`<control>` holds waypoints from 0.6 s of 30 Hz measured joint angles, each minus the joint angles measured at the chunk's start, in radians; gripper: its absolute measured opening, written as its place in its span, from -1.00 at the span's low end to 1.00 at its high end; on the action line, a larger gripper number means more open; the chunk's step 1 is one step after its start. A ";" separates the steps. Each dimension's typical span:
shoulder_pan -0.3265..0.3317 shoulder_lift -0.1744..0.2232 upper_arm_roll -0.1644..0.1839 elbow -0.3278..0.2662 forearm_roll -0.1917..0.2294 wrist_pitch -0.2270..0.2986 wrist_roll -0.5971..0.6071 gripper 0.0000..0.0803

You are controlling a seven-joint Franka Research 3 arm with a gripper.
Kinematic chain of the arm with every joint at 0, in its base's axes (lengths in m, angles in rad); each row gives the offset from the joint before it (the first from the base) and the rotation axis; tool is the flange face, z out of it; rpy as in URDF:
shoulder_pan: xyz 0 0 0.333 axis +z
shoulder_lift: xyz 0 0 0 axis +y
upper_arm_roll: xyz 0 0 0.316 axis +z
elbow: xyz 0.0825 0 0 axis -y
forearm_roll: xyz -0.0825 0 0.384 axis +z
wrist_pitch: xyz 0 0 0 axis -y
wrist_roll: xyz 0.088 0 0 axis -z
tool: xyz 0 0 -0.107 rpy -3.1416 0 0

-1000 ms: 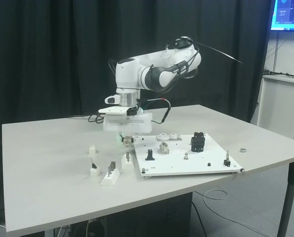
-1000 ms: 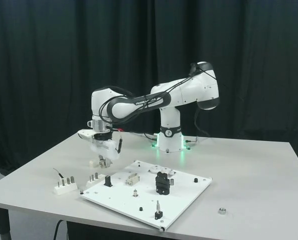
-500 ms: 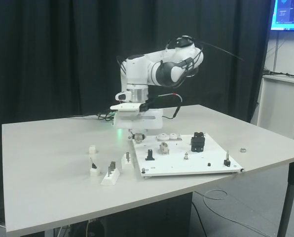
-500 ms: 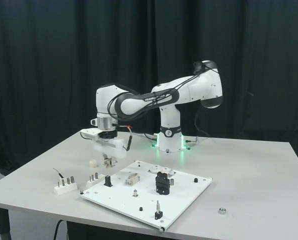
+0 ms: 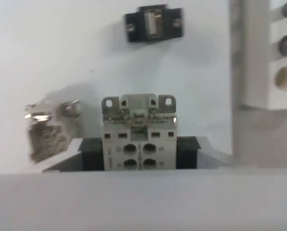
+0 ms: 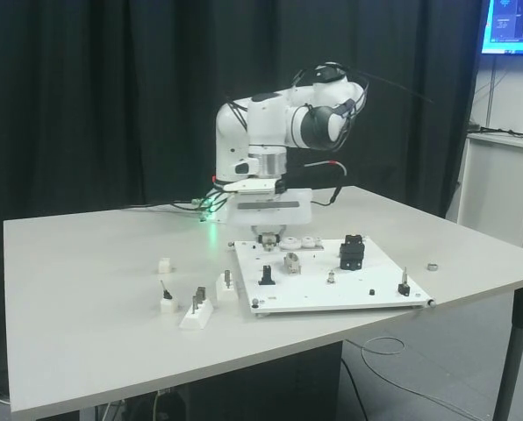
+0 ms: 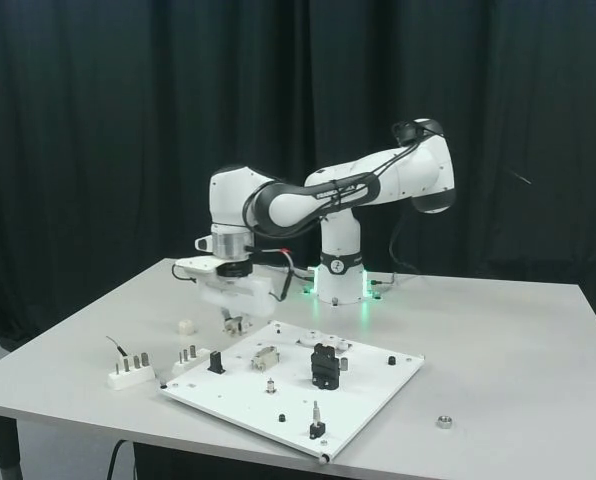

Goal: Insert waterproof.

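**Item: waterproof connector [image 5: 138, 137].** White-grey block, four round ports on its face, metal latch on top. It sits between the fingertips of the tool [image 5: 139, 153], which is shut on it; black finger pads [image 5: 188, 150] press its two sides. Carried in the air, touching nothing below.

**Progress.** Pick-up is done, by the look of it. Insertion is not yet done: the connector hangs above the white board [image 6: 377, 289], clear of every fixture. What is left, in my judgement: bring it over its mating socket, lower it, press it home, let go. I cannot tell for sure which fixture is the socket; a grey metal fixture [image 5: 51, 129] lies just beside the connector in the wrist view, and a black-framed socket [image 5: 154, 23] further off.

**Arm [image 7: 308, 200].** White, bent at the elbow, reaching from its base near the table's far edge. Wrist vertical, tool [image 6: 268, 232] pointing straight down over the board's far corner, near two white discs [image 6: 299, 243].

**Also present.** White holder blocks [image 6: 196, 311] on the table [image 6: 86, 281], off the board toward the front edge.
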 joint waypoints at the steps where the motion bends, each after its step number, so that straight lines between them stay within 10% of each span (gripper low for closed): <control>1: 0.006 0.000 0.000 0.000 -0.002 0.000 0.000 -0.23; 18: 0.096 -0.004 0.007 0.000 -0.010 0.043 -0.058 -0.23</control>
